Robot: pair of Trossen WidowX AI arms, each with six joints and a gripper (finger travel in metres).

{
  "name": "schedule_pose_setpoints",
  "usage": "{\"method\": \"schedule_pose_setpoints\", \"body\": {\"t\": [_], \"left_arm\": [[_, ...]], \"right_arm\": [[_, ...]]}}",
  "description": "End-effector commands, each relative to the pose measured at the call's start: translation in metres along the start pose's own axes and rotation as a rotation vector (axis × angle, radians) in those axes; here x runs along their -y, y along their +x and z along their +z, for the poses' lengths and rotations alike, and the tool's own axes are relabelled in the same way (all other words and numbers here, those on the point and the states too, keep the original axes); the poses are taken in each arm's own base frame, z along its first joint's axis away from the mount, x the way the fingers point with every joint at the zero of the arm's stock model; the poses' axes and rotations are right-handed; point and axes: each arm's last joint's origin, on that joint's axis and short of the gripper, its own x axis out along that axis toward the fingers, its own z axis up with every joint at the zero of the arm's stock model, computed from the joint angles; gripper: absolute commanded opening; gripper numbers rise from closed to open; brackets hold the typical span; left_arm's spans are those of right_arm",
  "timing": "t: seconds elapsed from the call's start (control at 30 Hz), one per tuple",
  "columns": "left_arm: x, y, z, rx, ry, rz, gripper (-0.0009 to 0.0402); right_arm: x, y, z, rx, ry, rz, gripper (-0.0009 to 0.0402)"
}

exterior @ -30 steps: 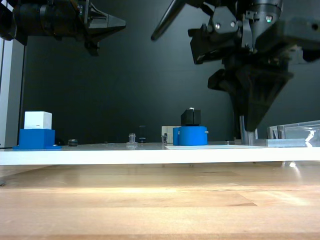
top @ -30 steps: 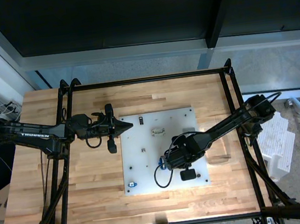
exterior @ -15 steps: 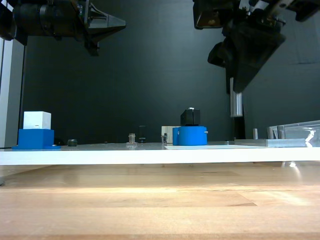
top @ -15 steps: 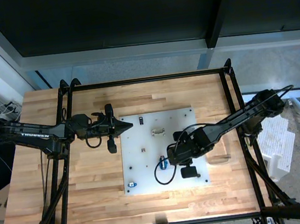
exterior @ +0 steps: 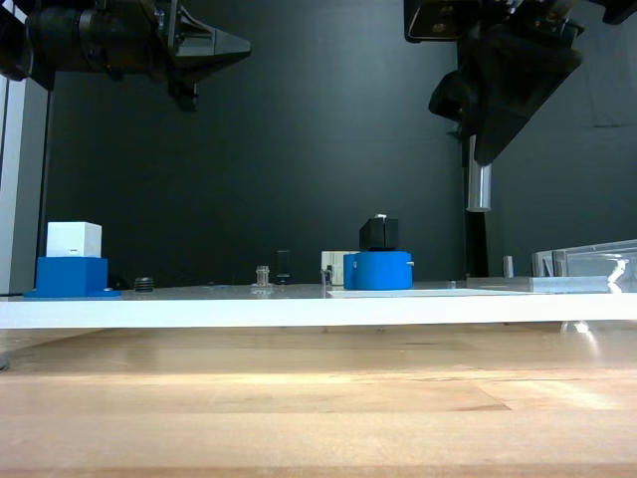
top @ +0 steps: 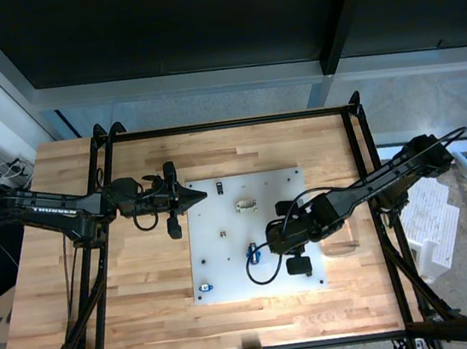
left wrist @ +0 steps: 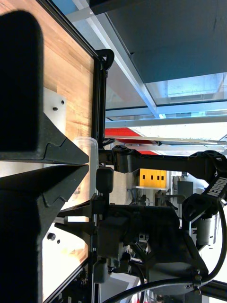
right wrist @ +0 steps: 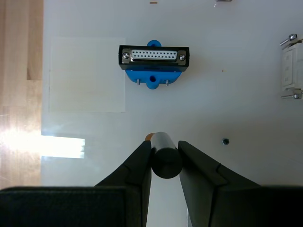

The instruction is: Remove the 16mm cylinder and place in the container

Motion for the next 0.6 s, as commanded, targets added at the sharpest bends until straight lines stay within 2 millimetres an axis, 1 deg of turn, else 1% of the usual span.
{"method": "schedule_pose_setpoints", "body": {"t": [0.03,0.2,0.5,0.6], "left_arm": [[0.0,0.0,0.0,0.0,0.0,0.0,0.0],[0.0,0.0,0.0,0.0,0.0,0.0,0.0],[0.0,0.0,0.0,0.0,0.0,0.0,0.0],[0.0,0.0,0.0,0.0,0.0,0.0,0.0]], "right_arm": [[0.002,-0.003,-0.005,0.036,0.019,0.011,0.0],[0.006,-0.006,-0.014,0.063,0.042,-0.004,0.0],[0.014,-0.015,-0.038,0.08,0.049,0.005,0.0001],[0.017,-0.018,-0.047,0.083,0.049,0.007,0.0021]]}}
